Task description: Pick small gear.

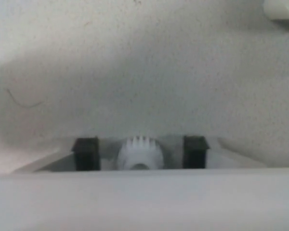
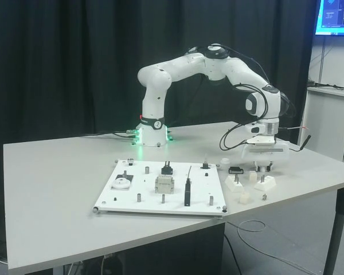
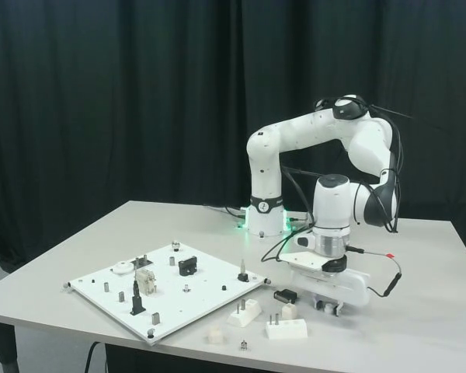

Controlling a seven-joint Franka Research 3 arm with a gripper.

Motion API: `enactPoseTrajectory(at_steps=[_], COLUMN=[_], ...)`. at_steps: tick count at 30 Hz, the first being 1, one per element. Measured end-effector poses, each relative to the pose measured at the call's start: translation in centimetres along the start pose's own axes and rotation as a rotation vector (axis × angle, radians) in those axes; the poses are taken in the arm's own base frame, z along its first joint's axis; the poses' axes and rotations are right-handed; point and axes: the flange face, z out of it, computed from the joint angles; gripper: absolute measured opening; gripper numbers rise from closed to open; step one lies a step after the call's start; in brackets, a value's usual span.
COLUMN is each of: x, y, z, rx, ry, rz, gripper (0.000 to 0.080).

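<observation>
White gear: the small gear (image 1: 140, 153) sits between the two black fingertips in the wrist view, toothed rim up, a gap showing on each side of it.
Fingers: apart – one black pad (image 1: 86, 153) on one side of the gear, the other on the far side, neither touching it.
Gripper: the gripper (image 2: 262, 167) hangs low over the grey table (image 2: 51, 172), pointing straight down; whether the gear rests on the table or on a holder cannot be told.
Gear's place: seen from the first room view, at about 3 o'clock from the white board (image 2: 139, 190), well apart from it, under the gripper.
Near parts: four small white blocks (image 3: 245, 313) lie on the table at the near edge in the second room view, just ahead of the gripper – two of them carry little pegs.
Black piece: one small black part (image 3: 285, 295) lies just beside the gripper, toward the board.
Board: one, flat, carrying several pegs, one white disc (image 2: 122, 184) at its 9 o'clock side and a few black fittings.
Arm: the white arm (image 3: 295, 134) rises from its base (image 2: 151, 136) at the far side, arches over and bends back down at the elbow, wrist vertical.
Base light: green glow around the foot of the base.
Far: black curtain (image 3: 140, 93) behind everything.
</observation>
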Motion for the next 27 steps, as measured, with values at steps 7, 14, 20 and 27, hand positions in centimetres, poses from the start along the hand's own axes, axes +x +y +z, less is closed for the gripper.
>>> enactPoseTrajectory(at_steps=[7,14,20,27], x=[-0.2,-0.2,0.0,0.2], y=[0.1,0.1,0.0,-0.2], z=[0.0,0.0,-0.5,-1.8], rx=[-0.001,-0.002,0.006,0.016], ry=[-0.005,-0.008,-0.007,-0.011], rz=[-0.001,0.000,0.002,0.004], gripper=[0.0330,0.0195,0.0198,0.0198])
